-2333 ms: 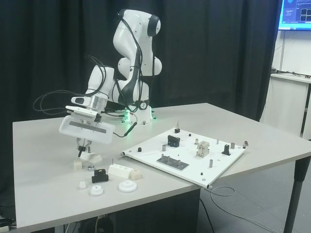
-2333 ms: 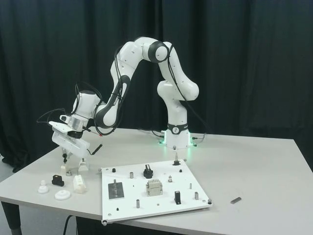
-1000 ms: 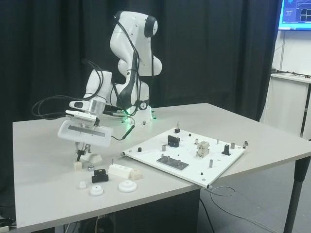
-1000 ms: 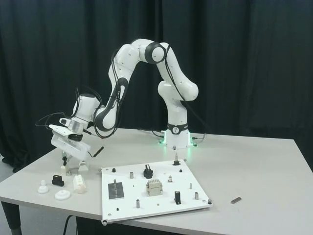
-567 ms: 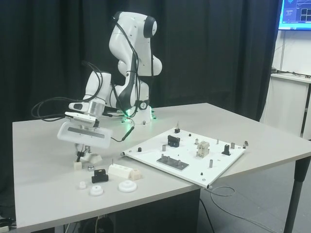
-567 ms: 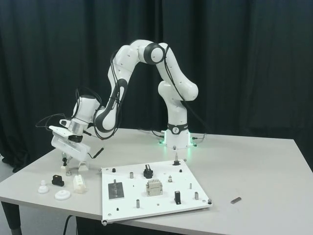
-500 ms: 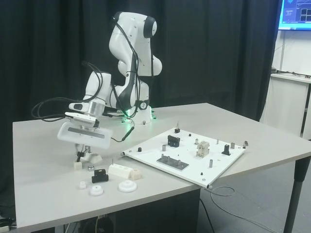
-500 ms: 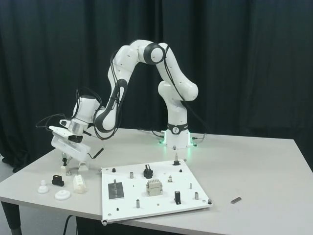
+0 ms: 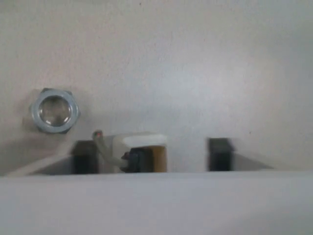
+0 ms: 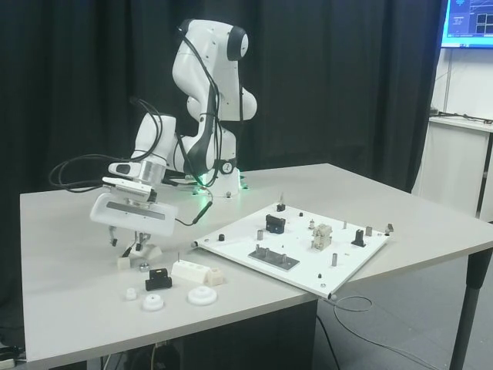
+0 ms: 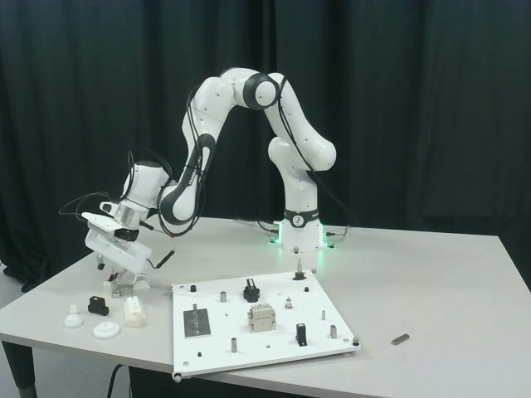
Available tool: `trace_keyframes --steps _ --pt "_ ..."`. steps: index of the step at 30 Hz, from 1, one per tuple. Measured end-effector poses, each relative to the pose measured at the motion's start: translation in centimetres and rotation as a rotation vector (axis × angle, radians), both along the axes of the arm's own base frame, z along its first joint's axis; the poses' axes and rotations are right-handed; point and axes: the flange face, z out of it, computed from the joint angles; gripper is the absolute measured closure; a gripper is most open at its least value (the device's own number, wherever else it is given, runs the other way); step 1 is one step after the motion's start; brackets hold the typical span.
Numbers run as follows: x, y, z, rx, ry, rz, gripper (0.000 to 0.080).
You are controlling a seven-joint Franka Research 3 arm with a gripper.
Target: Place USB.
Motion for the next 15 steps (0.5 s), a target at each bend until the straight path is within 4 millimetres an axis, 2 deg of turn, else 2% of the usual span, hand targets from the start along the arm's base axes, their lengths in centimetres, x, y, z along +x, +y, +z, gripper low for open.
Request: trace_keyframes --steps 2,3,8,9,13,14,15 --pt "0.1 -0.1 0.1 -0.002 -0.002 0.000 0.0495" --pt "0.1 -0.1 0.2 -0.003 -0.003 0.001 0.0164" --pt "0.4 -0.2 0.6 -0.007 -0.010 0.002 0.0164" --pt "0.4 -0.2 0.7 -0.008 -0.012 0.002 0.0045" --pt "0.7 -0.3 1.2 -0.010 -0.018 0.004 0.0045" --pt "0.7 -0.3 1.3 -0.010 -0.019 0.004 0.0012" --pt "0.8 -0.2 1.5 -0.010 -0.021 0.004 0.0012"
